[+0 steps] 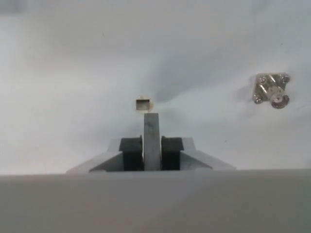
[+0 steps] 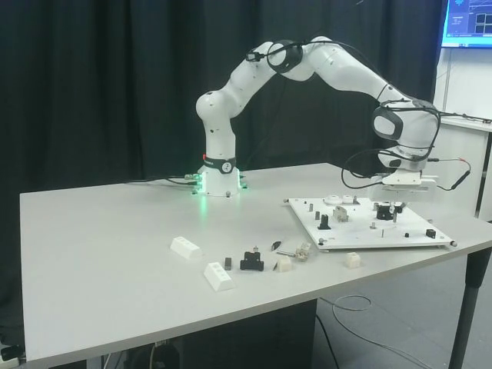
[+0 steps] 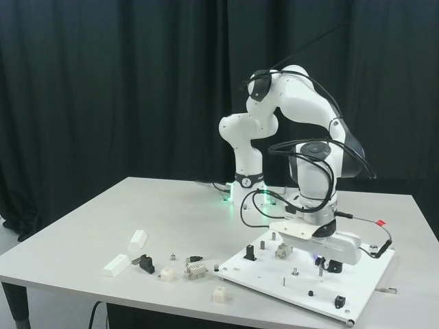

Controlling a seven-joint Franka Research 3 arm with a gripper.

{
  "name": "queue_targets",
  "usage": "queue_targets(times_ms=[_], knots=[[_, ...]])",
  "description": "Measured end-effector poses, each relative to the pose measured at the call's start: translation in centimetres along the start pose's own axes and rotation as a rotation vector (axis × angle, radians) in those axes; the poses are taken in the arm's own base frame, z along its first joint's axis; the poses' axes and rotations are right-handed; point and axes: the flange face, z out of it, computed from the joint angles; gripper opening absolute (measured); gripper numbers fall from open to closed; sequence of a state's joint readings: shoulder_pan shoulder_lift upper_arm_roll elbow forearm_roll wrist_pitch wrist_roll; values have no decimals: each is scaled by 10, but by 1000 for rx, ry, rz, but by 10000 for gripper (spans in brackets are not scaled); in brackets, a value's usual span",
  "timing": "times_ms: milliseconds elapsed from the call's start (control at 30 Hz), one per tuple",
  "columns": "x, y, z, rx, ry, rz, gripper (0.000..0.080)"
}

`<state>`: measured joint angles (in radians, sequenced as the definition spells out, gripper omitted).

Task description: Place square peg 2.

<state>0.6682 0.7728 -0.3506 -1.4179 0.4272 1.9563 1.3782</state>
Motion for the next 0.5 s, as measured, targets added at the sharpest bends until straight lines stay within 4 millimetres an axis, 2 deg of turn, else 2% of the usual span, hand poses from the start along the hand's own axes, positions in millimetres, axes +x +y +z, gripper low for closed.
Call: queue_targets(times_ms=[500], knots=[[-1,1,-5,6,-1,-2,76]])
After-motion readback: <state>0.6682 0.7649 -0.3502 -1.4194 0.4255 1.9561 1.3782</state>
